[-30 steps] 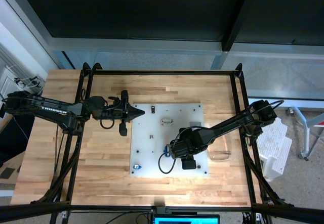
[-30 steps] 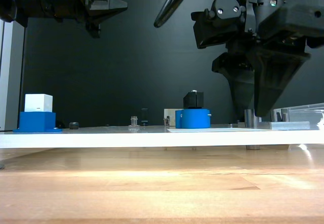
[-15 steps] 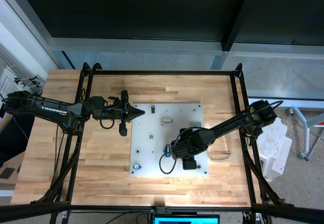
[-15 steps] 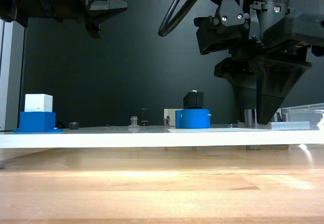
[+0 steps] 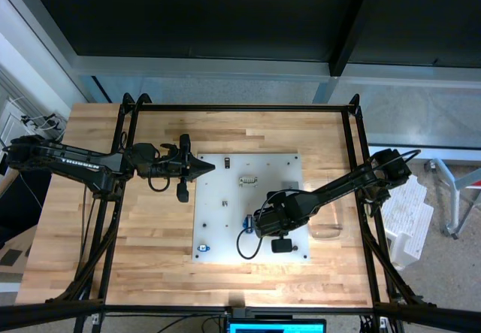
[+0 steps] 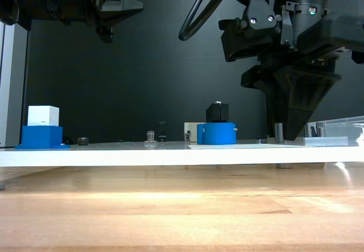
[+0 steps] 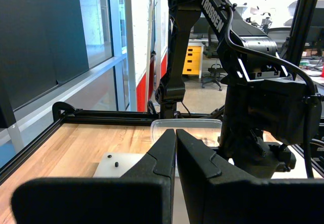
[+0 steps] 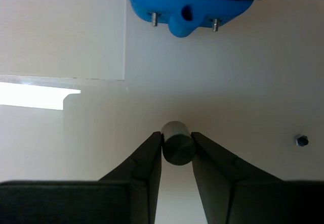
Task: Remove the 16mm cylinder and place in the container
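Now right end effector (image 8: 176, 137) pinches 16mm cylinder (image 8: 177, 148); left end effector (image 5: 205, 167) aloft

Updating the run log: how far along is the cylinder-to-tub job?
Done: the right gripper is at the cylinder, touching it on both sides. In hand: the grasp. The cylinder stands in the white board, not yet lifted. To do: pull it out, carry it to the clear tub right of the board, and drop it in. The left gripper is shut, parked high by the board's left edge.
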Controlling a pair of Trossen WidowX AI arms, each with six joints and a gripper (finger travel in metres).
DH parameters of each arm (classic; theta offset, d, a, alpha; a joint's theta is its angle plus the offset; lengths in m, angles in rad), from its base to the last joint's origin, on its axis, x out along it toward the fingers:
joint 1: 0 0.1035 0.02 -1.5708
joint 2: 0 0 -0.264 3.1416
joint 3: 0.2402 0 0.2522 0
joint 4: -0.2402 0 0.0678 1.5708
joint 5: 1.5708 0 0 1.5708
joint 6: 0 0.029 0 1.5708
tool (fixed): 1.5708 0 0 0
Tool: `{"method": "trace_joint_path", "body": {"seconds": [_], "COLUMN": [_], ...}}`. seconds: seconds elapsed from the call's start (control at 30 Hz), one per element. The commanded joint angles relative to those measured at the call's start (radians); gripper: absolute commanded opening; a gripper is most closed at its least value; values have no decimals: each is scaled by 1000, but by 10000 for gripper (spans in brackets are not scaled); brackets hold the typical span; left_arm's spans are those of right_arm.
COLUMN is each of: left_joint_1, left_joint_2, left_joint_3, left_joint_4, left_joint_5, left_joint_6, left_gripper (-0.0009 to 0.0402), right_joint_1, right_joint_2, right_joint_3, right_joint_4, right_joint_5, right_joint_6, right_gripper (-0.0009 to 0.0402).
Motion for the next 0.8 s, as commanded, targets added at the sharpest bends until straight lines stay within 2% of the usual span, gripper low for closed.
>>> {"method": "trace_joint_path", "body": {"seconds": [0.03,0.3,0.8], "left_joint_1": [0,0,0], "left_joint_2": [0,0,0], "left_joint_3": [0,0,0], "left_joint_4": [0,0,0], "left_joint_5": [0,0,0], "left_joint_6": [0,0,0], "left_gripper": [0,0,0], "right_joint_1": [0,1,-1], "right_joint_2": [0,-9,-127], "right_joint_3": [1,1,3], "right_joint_4": [-1,-9,-45], "right_joint_5": [2,2,2], "right_joint_6": [-2,-2,-2], "right_gripper": [42,13,12]}}
